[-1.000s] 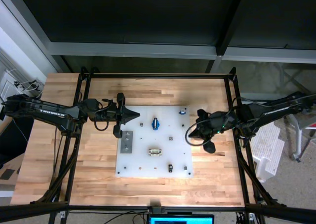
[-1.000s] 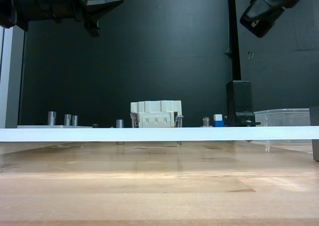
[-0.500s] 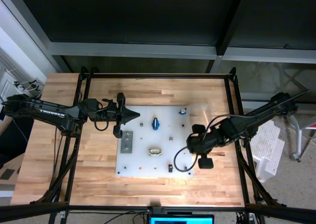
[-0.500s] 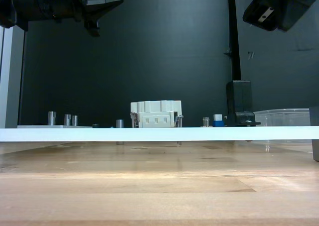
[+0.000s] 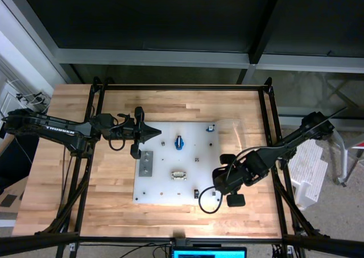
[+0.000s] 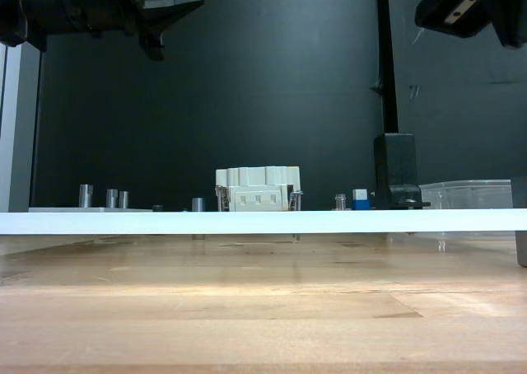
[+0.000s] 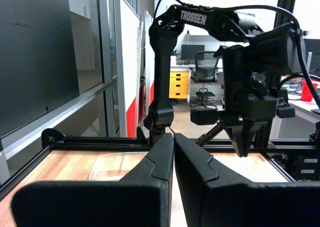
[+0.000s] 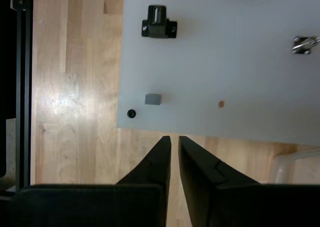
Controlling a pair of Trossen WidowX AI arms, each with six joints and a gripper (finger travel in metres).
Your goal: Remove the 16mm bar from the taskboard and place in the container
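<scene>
The white taskboard [image 5: 170,198] lies mid-table, seen edge-on in the low view [image 6: 247,222]. Three short metal bars [image 6: 111,198] stand on its grey block [image 5: 147,166]; I cannot tell which is the 16mm bar. The clear container [image 5: 231,130] sits off the board's far right corner [image 6: 465,194]. My left gripper [image 5: 157,133] hangs shut, high over the board's far left edge [image 7: 173,137]. My right gripper [image 5: 219,185] is shut and empty, pointing down beside the board's near right corner [image 8: 174,139].
The board carries a blue knob [image 5: 178,142], a beige connector [image 6: 257,189] and a black fixture [image 8: 158,23]; a small grey piece [image 8: 153,99] lies near the corner. A black frame [image 5: 267,133] rings the wooden table [image 5: 85,201].
My right arm has swung toward the table's near edge, from the board's right side down to its near right corner. The left arm has not moved.
</scene>
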